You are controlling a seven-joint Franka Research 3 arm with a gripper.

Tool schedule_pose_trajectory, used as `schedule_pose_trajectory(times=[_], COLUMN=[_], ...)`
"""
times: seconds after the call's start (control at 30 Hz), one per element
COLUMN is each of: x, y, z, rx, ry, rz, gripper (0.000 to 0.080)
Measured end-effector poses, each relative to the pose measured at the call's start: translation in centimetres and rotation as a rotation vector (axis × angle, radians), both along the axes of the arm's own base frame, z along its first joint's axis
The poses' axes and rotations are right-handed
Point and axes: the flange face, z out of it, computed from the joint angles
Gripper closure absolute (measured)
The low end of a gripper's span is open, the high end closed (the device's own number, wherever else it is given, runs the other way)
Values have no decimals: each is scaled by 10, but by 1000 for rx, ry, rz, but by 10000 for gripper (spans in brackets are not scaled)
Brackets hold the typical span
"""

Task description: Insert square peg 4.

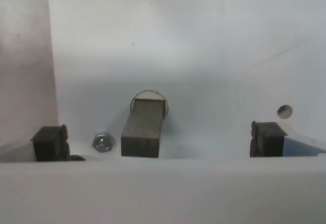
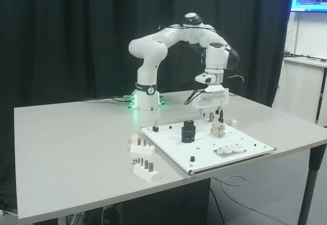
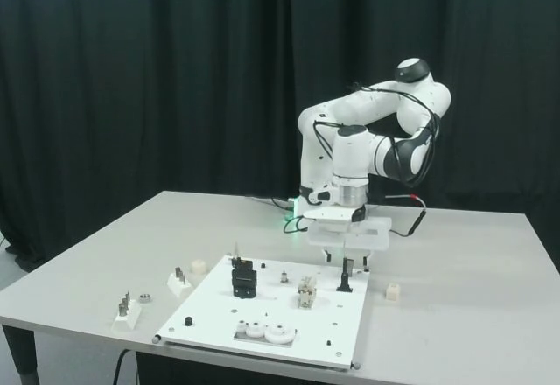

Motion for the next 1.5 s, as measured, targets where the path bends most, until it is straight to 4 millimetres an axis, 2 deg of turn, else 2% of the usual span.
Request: schedule_pose_trajectory(times=[0.27,0.5,1.17,1.5], x=[4,7,2,-1], y=[-2,5,41,50], z=[19,27,20,15], rx=[35,63,101,101], ry=[-1,6,50,58], rz=[6,14,-2,-5], gripper=[5,3,3,3])
